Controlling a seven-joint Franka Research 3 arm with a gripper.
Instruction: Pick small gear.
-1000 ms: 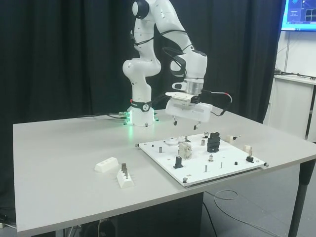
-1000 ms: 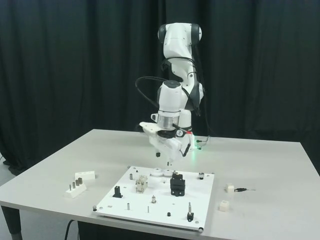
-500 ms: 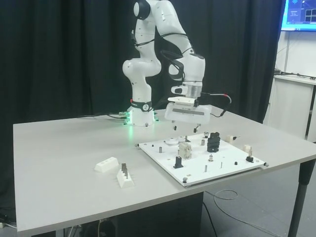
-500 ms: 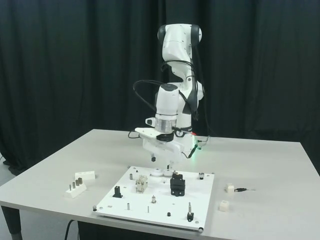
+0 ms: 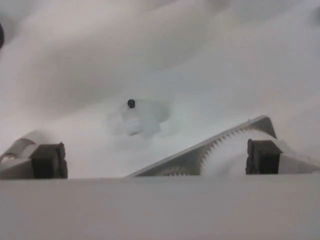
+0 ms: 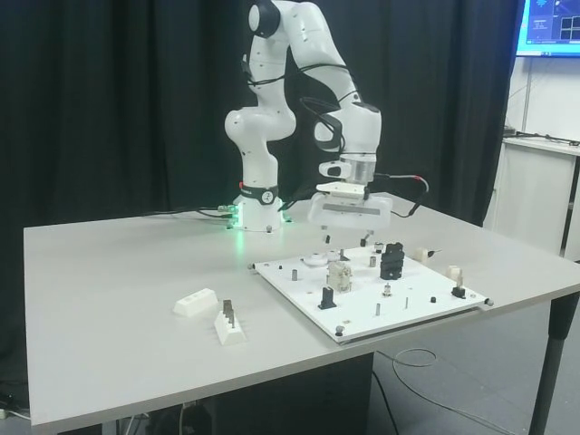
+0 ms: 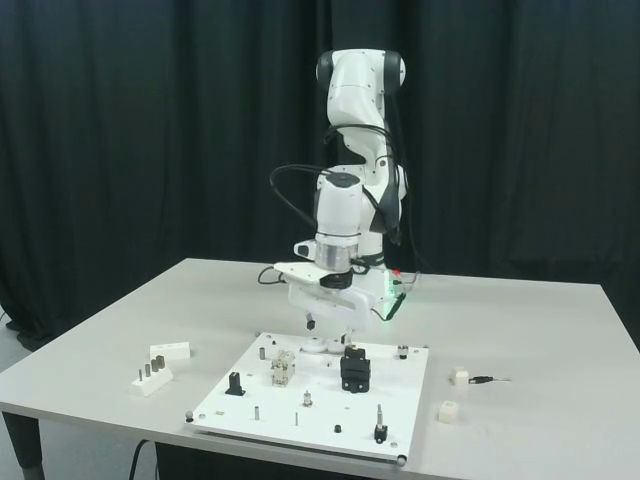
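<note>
Franka arm (image 6: pixel 299 63) bent over the far edge of the white assembly board (image 7: pixel 330 410), wrist pointing straight down.

Gripper (image 6: pixel 345 238) hangs just above the board's back edge; fingers spread wide, nothing held. Wrist view: both black fingertip pads (image 5: pixel 49 161) well apart, one at each side, gap btwn them bare of any part.

Small gear: cannot pick it out for sure in either room view. A white toothed disc (image 5: pixel 230 150) shows in wrist view, partly under one fingertip, teeth visible along its rim. Room views show a white round part (image 6: pixel 315 260) lying flat on the board near its back corner, just below the gripper; also seen in second room view (image 7: pixel 313 346). Size class of that gear not clear.

Other items on board: black block fixture (image 7: pixel 352 372) near centre-back, small pale metal-looking block (image 7: pixel 282 369) beside it, several short pegs.

Off board, on grey table (image 6: pixel 109 272): two white holders (image 6: pixel 210 313), one w/ dark pins. Two small white cubes (image 7: pixel 453 394) on the other side of the board.

Green light at arm base (image 6: pixel 234 214).
</note>
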